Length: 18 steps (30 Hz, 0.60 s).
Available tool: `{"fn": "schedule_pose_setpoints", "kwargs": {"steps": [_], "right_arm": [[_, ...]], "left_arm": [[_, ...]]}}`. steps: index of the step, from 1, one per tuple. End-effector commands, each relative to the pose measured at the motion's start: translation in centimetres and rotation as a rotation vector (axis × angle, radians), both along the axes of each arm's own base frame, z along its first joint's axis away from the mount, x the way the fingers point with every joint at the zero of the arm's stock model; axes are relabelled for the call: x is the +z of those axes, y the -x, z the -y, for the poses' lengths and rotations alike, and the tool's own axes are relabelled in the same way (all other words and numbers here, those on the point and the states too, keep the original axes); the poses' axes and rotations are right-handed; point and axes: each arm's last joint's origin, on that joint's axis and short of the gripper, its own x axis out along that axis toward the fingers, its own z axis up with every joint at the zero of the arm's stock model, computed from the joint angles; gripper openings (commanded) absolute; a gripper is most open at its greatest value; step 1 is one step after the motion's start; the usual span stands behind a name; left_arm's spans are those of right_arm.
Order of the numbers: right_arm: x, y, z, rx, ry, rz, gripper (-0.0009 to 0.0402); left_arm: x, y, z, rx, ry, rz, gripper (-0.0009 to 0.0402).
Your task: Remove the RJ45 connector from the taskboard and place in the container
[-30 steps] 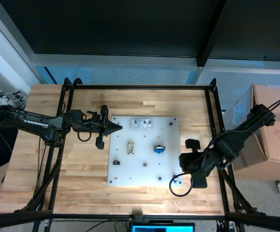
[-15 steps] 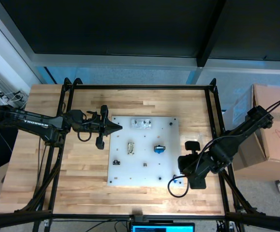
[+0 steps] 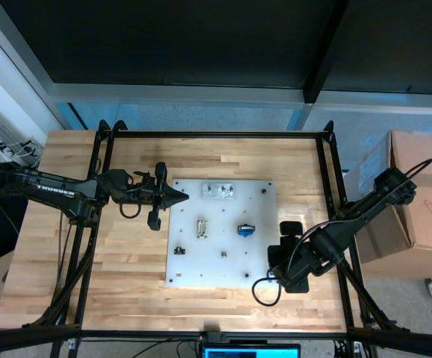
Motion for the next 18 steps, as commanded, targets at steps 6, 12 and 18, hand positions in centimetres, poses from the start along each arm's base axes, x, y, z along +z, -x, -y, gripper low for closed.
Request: {"fn": "schedule_pose_setpoints", "kwargs": {"steps": [6,12,18], "right_arm": [[-1.7,-0.8,-0.6,0.0,0.032,-0.04,0.0225],[-2.8,-1.1,-0.9,0.005,0.027,-0.043,0.0229],[-3.9,-1.0,-0.8,0.004,0.032,-0.053,0.0229]], "left_arm": [[0.0,0.0,0.0,0.0,0.0,0.0,0.0],[0.0,0.0,0.0,0.0,0.0,0.0,0.0],[0.0,0.0,0.0,0.0,0.0,0.0,0.0]]}}
